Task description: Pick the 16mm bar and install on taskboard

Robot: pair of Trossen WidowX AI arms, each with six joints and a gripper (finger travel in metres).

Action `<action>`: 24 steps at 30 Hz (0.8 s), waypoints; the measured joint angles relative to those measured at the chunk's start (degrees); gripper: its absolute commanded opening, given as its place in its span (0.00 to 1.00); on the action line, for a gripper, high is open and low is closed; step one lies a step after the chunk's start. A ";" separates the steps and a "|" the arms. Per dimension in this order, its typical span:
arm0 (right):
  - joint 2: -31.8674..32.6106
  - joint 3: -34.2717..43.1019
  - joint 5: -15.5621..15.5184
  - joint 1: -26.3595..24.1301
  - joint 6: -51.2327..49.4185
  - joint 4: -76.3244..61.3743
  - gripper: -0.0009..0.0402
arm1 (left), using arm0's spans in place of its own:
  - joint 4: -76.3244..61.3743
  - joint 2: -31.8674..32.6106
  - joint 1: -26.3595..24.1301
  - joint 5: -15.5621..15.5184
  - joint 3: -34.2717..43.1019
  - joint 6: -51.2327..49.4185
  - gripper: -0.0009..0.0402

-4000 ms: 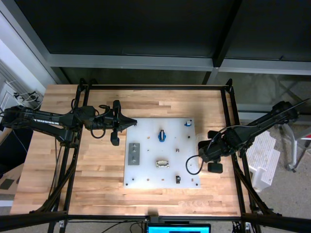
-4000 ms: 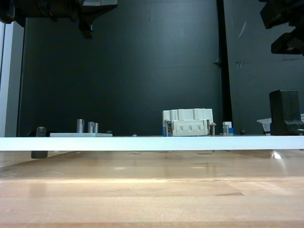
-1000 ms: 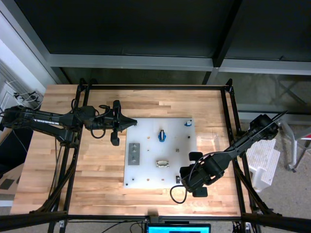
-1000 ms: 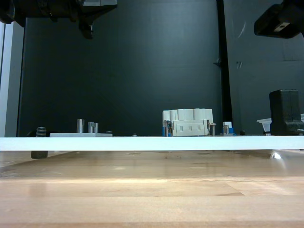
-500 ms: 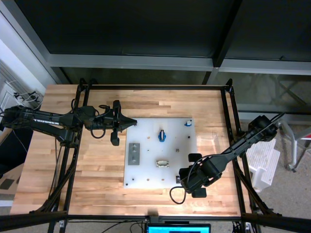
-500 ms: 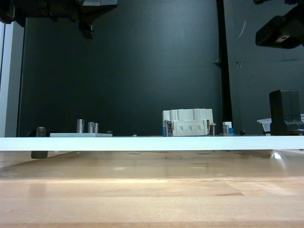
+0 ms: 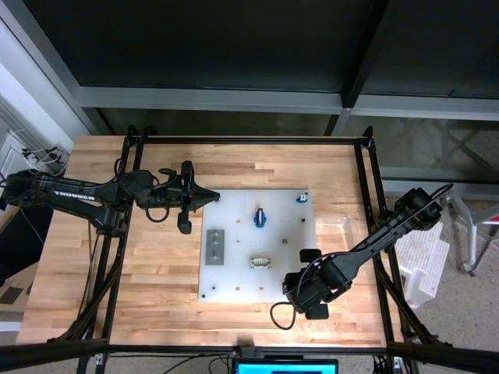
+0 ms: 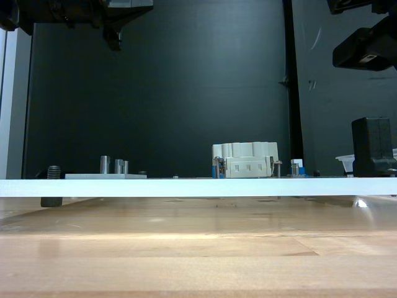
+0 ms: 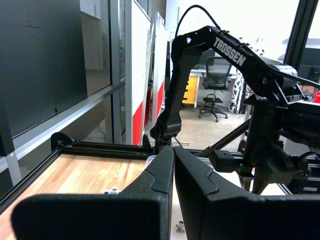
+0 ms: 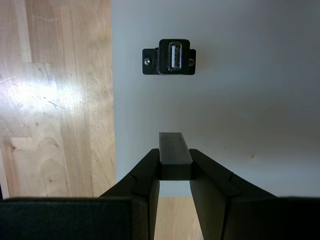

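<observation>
Right claw (image 10: 175, 164) now hangs high over the near right corner of the board (image 7: 234, 269), no longer off its right edge as four seconds ago; the left claw (image 9: 173, 151) sits unchanged above the table (image 7: 156, 280) by the far left corner, fingers pressed together. The right claw pinches the bar (image 10: 175, 149), a matte black square-edged block jutting past the fingertips towards the smooth white board. A black socket (image 10: 169, 56) lies just ahead.

White letters spell TROSSEN along my right arm (image 9: 230, 51), seen past my left pincer (image 9: 173, 150); small white lettering on my left arm (image 7: 74, 195) is unreadable.
</observation>
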 measured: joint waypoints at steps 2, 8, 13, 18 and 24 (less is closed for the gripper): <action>0.02 0.00 0.13 0.02 0.00 0.09 0.02 | -0.02 0.00 0.00 0.00 0.00 -0.02 0.02; 0.02 -0.46 0.15 0.17 0.04 0.17 0.02 | -0.02 0.00 0.00 0.00 0.00 -0.02 0.02; 0.07 -0.55 0.59 0.31 0.42 0.20 0.02 | -0.02 0.00 0.00 0.02 0.00 -0.02 0.02; 0.90 -0.55 1.05 0.35 0.46 0.50 0.02 | -0.02 0.00 0.00 0.00 0.00 0.00 0.02; 1.03 -0.98 1.03 0.42 0.46 1.42 0.02 | -0.02 0.00 0.00 0.00 0.00 0.00 0.02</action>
